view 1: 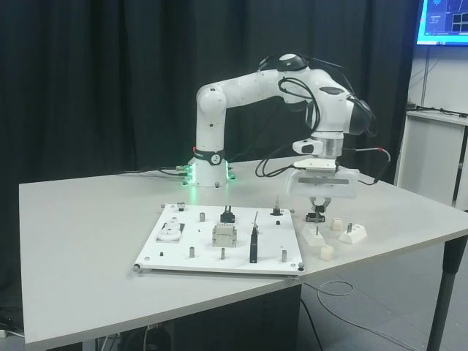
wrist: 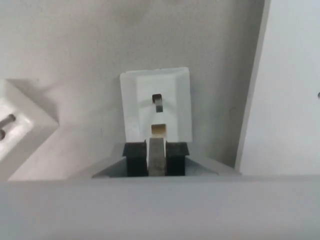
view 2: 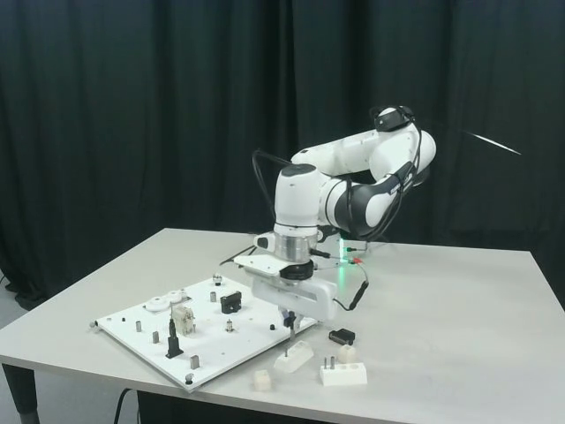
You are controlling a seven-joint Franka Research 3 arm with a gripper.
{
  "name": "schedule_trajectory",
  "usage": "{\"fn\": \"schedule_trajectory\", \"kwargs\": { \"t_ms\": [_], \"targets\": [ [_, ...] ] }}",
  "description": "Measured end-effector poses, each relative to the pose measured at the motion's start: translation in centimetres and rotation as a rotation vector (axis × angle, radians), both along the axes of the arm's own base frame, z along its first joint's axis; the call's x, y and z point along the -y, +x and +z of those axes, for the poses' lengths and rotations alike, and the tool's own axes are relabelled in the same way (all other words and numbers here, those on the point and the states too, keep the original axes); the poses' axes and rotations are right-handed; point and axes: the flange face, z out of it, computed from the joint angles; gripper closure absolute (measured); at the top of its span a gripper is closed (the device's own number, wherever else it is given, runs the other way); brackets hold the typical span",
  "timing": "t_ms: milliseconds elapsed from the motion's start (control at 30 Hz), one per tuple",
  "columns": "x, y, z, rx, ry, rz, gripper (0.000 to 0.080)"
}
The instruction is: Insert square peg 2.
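The fingers [wrist: 156, 157] pinch a grey peg [wrist: 156, 159] tight, just above the white block [wrist: 156, 104]. Its square hole [wrist: 158, 130] is not yet filled.

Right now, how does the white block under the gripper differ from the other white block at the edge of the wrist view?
The block under the gripper is seen whole, while the edge block is cut off by the frame. The first carries one grey peg and an open square hole; the edge block shows two pegs and no visible hole. The first lies square to the gripper, the second turned at an angle. Both are white and rest on the grey table.
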Motion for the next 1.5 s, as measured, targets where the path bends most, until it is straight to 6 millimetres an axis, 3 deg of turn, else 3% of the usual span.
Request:
{"fn": "schedule_trajectory", "kwargs": {
  "t_ms": [1500],
  "targets": [
    [-1.2, 0.7, 1.2, 0.026, -0.008, 0.027, 0.0727]
  ]
}}
